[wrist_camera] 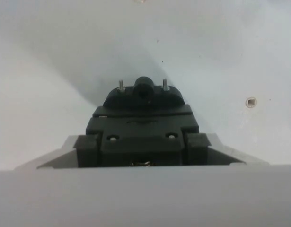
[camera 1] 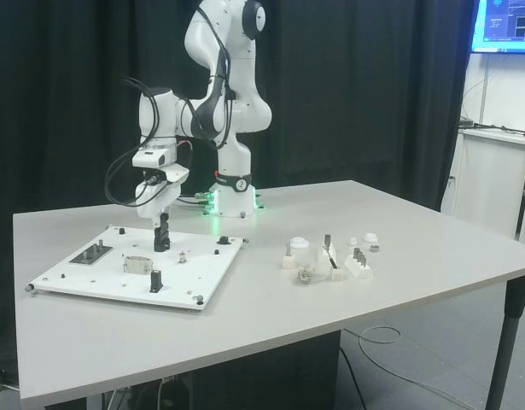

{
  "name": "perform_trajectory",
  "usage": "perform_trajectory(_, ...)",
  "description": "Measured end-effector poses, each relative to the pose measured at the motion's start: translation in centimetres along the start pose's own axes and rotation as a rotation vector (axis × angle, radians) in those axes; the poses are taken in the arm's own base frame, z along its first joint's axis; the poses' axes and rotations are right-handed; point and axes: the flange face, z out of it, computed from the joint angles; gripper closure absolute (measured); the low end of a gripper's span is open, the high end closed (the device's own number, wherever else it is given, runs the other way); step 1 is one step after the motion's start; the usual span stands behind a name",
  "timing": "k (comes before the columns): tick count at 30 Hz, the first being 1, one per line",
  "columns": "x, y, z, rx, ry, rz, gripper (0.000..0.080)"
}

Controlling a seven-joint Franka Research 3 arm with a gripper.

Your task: Insert D-SUB.

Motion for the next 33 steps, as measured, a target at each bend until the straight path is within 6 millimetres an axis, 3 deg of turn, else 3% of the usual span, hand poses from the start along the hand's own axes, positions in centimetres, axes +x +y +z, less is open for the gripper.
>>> perform_trajectory(19,-0.1,0.0,0.1,0.002,-0.004,0.003,0.0421)
perform_trajectory(20,0.0,0.0,0.1,0.0,-0.002,0.004,0.0046)
perform_trajectory(31,0.9,0.7,-1.4,-0.038,0.006,0.031,0.0046)
perform_trajectory(33,1.0,0.7,-1.7,-0.045,0.005,0.035,0.001)
